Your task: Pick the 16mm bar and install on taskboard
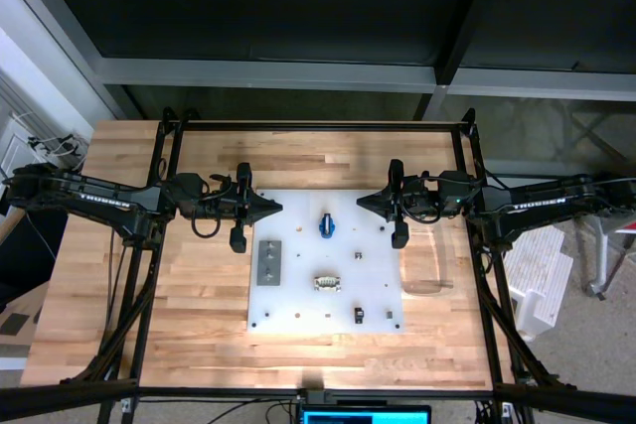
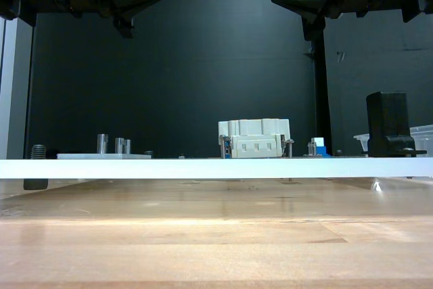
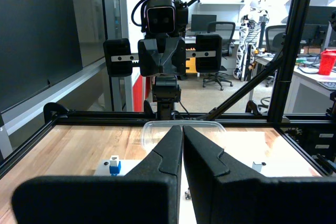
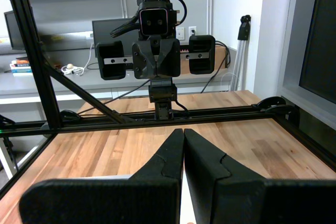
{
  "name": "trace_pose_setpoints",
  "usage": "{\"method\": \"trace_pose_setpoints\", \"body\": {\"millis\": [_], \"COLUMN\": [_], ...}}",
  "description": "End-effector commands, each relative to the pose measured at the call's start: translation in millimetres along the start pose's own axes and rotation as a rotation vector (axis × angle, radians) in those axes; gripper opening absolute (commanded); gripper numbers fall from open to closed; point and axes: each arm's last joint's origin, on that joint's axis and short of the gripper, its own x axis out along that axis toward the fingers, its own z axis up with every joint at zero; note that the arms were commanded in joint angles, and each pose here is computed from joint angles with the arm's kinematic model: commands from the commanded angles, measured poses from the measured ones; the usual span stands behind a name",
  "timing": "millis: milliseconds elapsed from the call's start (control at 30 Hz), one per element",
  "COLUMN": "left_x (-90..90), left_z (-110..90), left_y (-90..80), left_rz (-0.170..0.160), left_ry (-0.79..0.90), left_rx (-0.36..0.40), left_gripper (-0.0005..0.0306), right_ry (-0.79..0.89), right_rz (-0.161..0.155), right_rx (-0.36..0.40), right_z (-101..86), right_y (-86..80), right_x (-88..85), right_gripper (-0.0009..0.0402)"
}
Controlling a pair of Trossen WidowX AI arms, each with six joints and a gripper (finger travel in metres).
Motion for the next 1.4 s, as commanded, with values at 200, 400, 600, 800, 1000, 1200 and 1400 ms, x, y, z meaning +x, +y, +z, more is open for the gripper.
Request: {"method": "trace_pose_setpoints", "body": {"millis": [200, 400, 600, 800, 1000, 1200, 1400], "left_x": [0.0, 0.0, 0.1, 0.1, 0.1, 0.1, 0.1], "left_z": [0.1, 0.1, 0.0, 0.0, 0.0, 0.1, 0.0], "left_y": [0.1, 0.0, 0.0, 0.1, 0.0, 0.0, 0.1], "left_rz": [0.0, 0.0, 0.0, 0.0, 0.0, 0.0, 0.0], "left_ry": [0.0, 0.0, 0.0, 0.0, 0.0, 0.0, 0.0], "left_rx": [0.0, 0.0, 0.0, 0.0, 0.0, 0.0, 0.0], "left_gripper": [0.0, 0.0, 0.0, 0.0, 0.0, 0.0, 0.0], "right_ry": [0.0, 0.002, 0.012, 0.021, 0.021, 0.021, 0.021], "right_rz": [0.0, 0.0, -0.001, -0.001, -0.001, -0.001, -0.001], "right_rx": [0.001, 0.001, 0.001, 0.001, 0.001, 0.001, 0.001], "right_z": [0.2, 0.1, -0.9, -1.8, -1.8, -1.8, -1.8], "right_y": [0.0, 0.0, -0.1, -0.1, -0.1, -0.1, 0.0], "right_x": [0.3, 0.3, 0.3, 0.3, 0.3, 0.3, 0.3], "right_gripper": [0.0, 0.0, 0.0, 0.0, 0.0, 0.0, 0.0]}}
